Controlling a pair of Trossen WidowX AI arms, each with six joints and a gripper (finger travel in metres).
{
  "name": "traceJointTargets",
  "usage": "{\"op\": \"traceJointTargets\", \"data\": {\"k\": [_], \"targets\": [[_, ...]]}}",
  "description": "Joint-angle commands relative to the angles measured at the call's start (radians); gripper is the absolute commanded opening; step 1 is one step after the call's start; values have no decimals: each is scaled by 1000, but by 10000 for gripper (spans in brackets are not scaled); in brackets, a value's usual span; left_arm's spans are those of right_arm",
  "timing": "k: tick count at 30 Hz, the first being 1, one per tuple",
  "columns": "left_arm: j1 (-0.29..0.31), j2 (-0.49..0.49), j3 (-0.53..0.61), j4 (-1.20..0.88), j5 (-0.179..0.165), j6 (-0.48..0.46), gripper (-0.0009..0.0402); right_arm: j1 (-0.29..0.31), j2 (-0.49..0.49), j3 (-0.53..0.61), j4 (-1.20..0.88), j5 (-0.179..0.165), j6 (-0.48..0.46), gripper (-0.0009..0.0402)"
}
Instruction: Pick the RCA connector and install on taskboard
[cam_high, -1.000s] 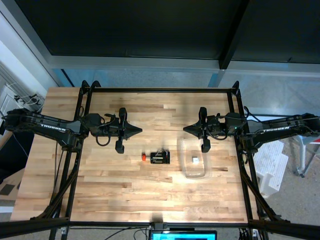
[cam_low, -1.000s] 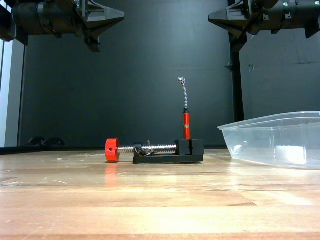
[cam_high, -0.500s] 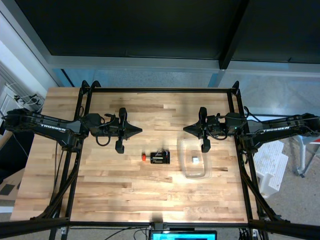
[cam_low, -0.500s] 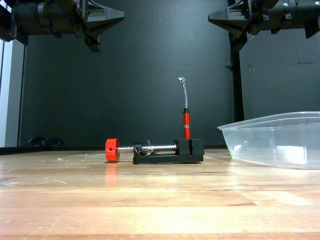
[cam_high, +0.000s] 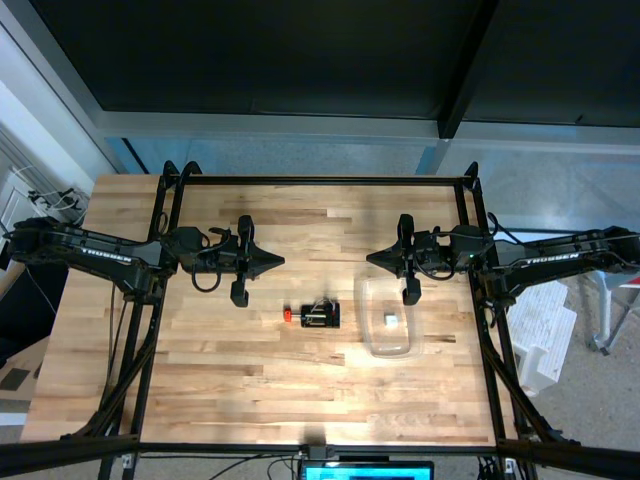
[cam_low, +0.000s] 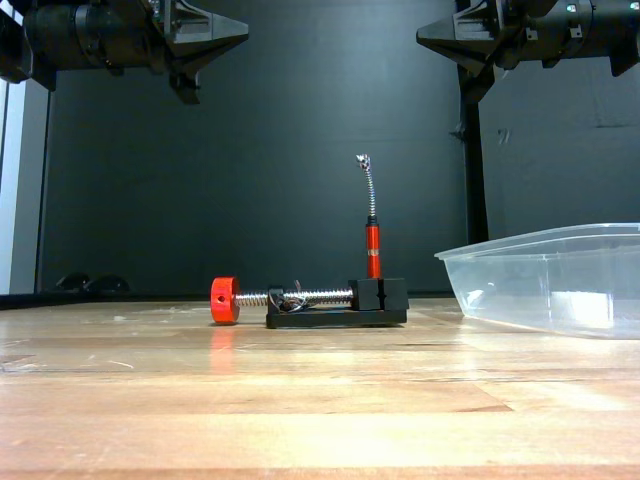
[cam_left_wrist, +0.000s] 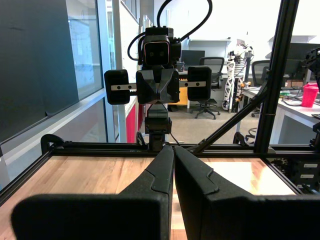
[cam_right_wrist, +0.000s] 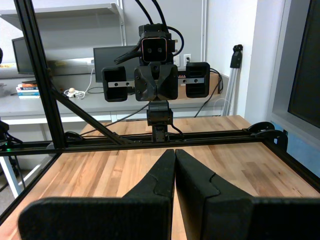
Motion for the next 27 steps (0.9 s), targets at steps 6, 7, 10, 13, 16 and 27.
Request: {"op": "traceJointTargets", "data": {"k": [6,7,10,13,16,27], "targets": [[0,0,0,0,0,0,0,0,0,0,0,0,0,0],[0,0,0,0,0,0,0,0,0,0,0,0,0,0],[0,0,0,0,0,0,0,0,0,0,0,0,0,0],[0,0,0,0,0,0,0,0,0,0,0,0,0,0],[0,0,0,0,0,0,0,0,0,0,0,0,0,0],[0,0,0,0,0,0,0,0,0,0,0,0,0,0]]}}
